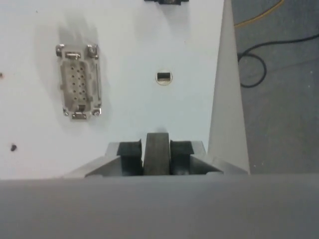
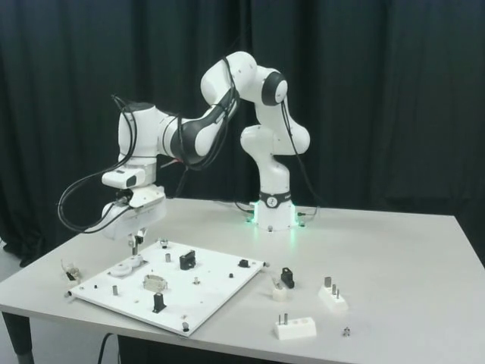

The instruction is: Insert square peg 3.

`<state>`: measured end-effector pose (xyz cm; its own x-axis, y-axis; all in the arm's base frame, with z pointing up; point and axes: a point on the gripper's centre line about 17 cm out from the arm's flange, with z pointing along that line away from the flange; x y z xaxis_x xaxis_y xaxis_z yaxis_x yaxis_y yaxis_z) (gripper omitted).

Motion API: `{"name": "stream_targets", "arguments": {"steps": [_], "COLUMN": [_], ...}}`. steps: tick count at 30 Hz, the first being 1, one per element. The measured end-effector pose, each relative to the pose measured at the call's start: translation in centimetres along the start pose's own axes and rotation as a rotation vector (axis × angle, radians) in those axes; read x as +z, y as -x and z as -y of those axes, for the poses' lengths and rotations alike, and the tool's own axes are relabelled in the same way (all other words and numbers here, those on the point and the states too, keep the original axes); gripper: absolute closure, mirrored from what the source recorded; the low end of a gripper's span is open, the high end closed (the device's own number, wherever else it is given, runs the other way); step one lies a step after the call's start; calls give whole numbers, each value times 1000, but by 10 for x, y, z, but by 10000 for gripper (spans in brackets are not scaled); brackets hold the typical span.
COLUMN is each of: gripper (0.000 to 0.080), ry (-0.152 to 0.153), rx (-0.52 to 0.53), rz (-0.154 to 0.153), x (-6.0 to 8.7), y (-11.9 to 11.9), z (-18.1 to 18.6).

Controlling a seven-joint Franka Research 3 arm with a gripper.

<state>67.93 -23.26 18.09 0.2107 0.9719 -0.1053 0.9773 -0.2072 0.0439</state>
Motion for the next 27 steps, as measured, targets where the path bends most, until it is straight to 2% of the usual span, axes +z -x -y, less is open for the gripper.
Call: {"name": "stream_targets", "arguments": {"steps": [12,27], "gripper": [687,687], "ry": [-12,-23], "rx": [15,23], "rz": [-21,-46], "x": [27,57], "y": [13,11], "z": [-6,-14]}}
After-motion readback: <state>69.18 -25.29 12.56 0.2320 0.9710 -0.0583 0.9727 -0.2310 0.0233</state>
